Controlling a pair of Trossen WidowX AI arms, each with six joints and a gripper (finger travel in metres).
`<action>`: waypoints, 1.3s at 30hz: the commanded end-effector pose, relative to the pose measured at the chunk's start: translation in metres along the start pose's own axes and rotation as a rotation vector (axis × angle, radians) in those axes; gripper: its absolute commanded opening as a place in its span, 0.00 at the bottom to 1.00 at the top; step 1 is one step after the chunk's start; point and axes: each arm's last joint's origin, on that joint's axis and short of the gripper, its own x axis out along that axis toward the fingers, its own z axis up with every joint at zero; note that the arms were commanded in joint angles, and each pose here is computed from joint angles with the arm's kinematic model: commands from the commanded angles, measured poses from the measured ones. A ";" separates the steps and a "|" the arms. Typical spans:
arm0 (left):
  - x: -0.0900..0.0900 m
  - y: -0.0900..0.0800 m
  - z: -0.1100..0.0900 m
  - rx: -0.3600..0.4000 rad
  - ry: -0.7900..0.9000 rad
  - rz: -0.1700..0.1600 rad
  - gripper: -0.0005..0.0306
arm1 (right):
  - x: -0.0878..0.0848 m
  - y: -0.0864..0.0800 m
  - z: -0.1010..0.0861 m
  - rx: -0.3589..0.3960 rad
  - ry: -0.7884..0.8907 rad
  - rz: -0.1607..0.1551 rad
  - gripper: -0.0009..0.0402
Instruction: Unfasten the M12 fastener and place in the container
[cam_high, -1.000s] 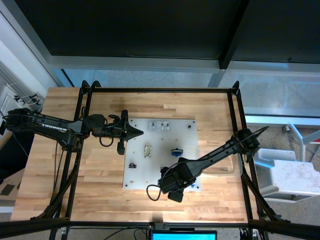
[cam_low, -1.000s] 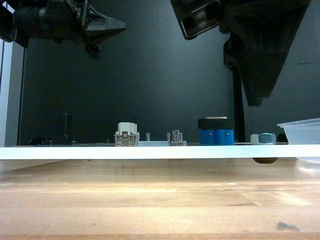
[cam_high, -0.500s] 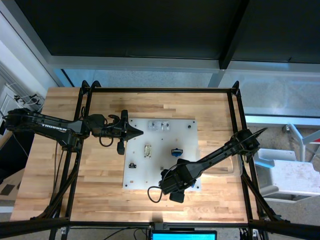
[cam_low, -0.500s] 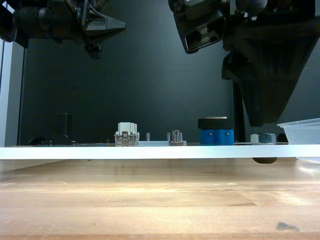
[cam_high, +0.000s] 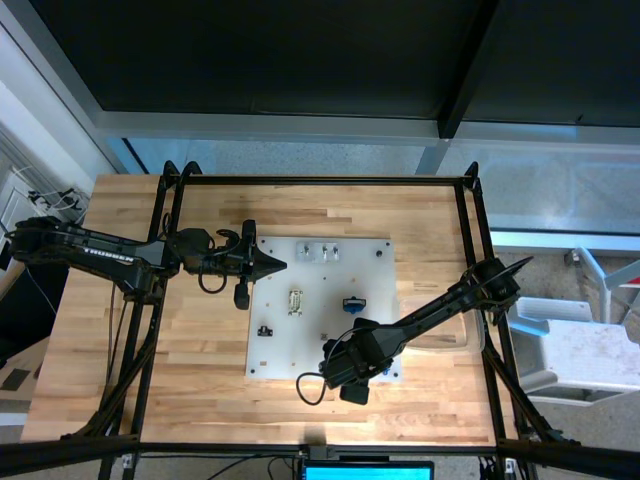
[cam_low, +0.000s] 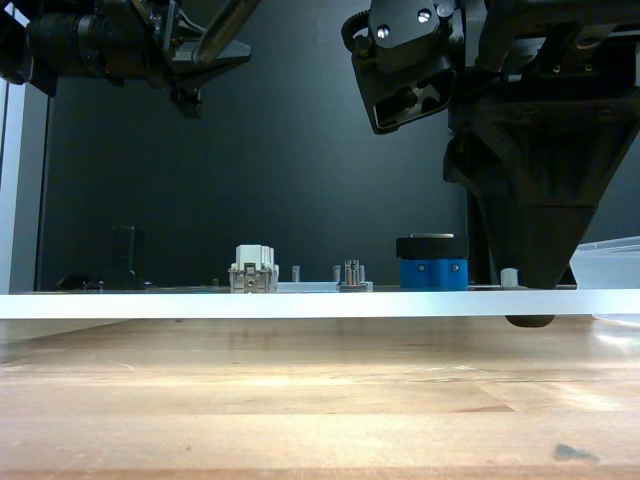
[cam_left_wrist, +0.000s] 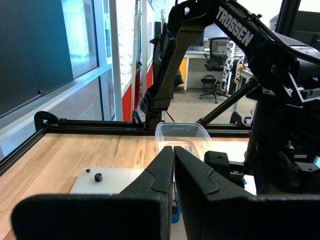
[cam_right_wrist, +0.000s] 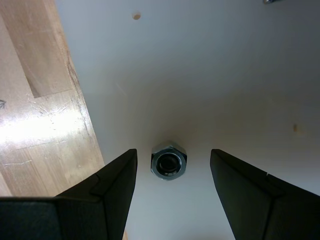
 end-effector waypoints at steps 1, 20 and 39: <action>0.000 0.000 0.000 0.000 0.000 0.000 0.02 | 0.000 0.000 0.000 -0.006 0.001 0.001 0.49; 0.000 0.000 0.000 0.000 0.000 0.000 0.02 | 0.000 0.000 0.000 -0.063 0.003 0.003 0.06; 0.000 0.000 0.000 0.000 0.000 0.000 0.02 | -0.001 -0.001 0.000 -0.889 -0.001 0.002 0.04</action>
